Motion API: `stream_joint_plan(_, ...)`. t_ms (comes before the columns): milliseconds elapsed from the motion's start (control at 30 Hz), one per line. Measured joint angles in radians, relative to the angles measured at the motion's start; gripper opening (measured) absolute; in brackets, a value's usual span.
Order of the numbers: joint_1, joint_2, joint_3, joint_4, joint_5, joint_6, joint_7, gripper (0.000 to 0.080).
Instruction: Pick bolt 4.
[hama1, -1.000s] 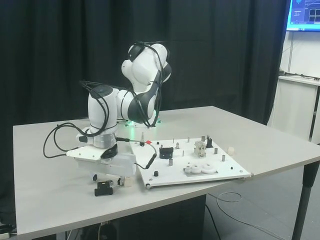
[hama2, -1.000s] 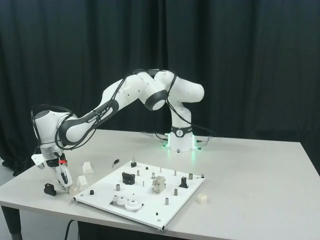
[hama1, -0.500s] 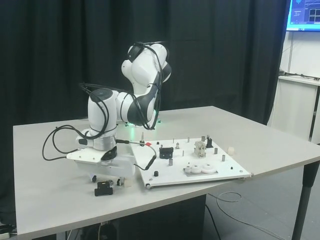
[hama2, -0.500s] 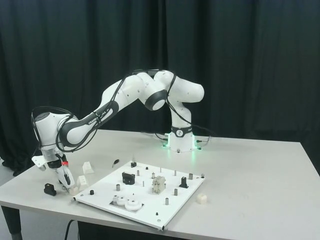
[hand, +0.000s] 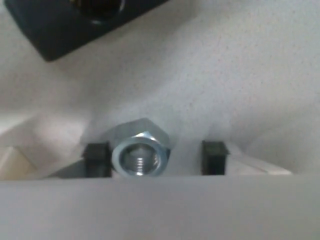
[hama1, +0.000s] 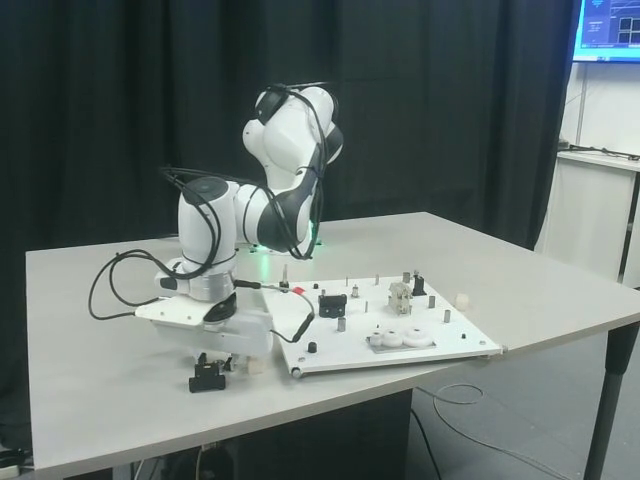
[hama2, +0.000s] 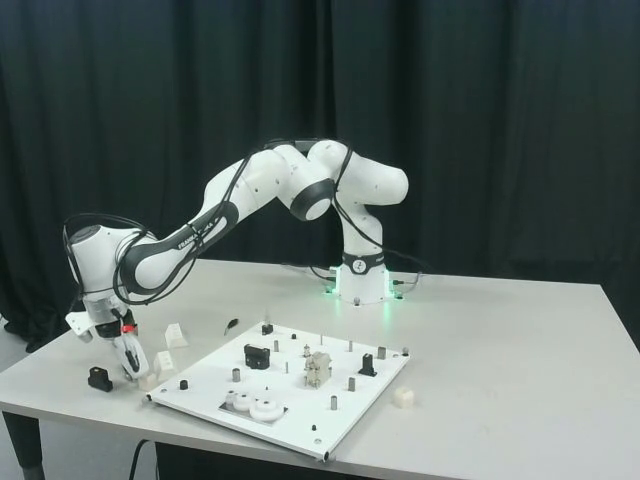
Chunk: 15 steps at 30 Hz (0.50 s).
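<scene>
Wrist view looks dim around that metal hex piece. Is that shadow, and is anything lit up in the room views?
Wrist view: yes, soft shadow lies on the grey table around the hex piece, whose metal rim catches the light between the black fingers. Second room view: a green glow shows at the arm's base against black curtains. First room view: a lit screen shines in the corner.

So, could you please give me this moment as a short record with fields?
arm: white, reaching low over the grey table, beside the white board
gripper: jaws open, one on each side of the bolt
bolt 4: metal hex head, close against one fingertip, a gap to the other
grasp: not yet closed
nearby: black block on the table, close to the gripper
board contents: small parts and white gears
</scene>
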Motion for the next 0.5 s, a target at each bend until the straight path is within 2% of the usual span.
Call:
stream_joint_plan(167, 0.000, -0.001, 0.003, 0.000, 0.000, 0.002, 0.027, 0.0490)
stream_joint_plan(200, 0.000, -0.001, 0.003, 0.000, 0.000, 0.002, 0.033, 0.0334)
stream_joint_plan(233, 0.000, -0.001, 0.003, 0.000, 0.000, 0.003, 0.039, 0.0334)
stream_joint_plan(267, 0.000, -0.001, 0.003, 0.000, 0.000, 0.005, 0.042, 0.0228)
stream_joint_plan(500, 0.001, -0.009, 0.003, 0.000, -0.001, 0.015, 0.065, 0.0228)
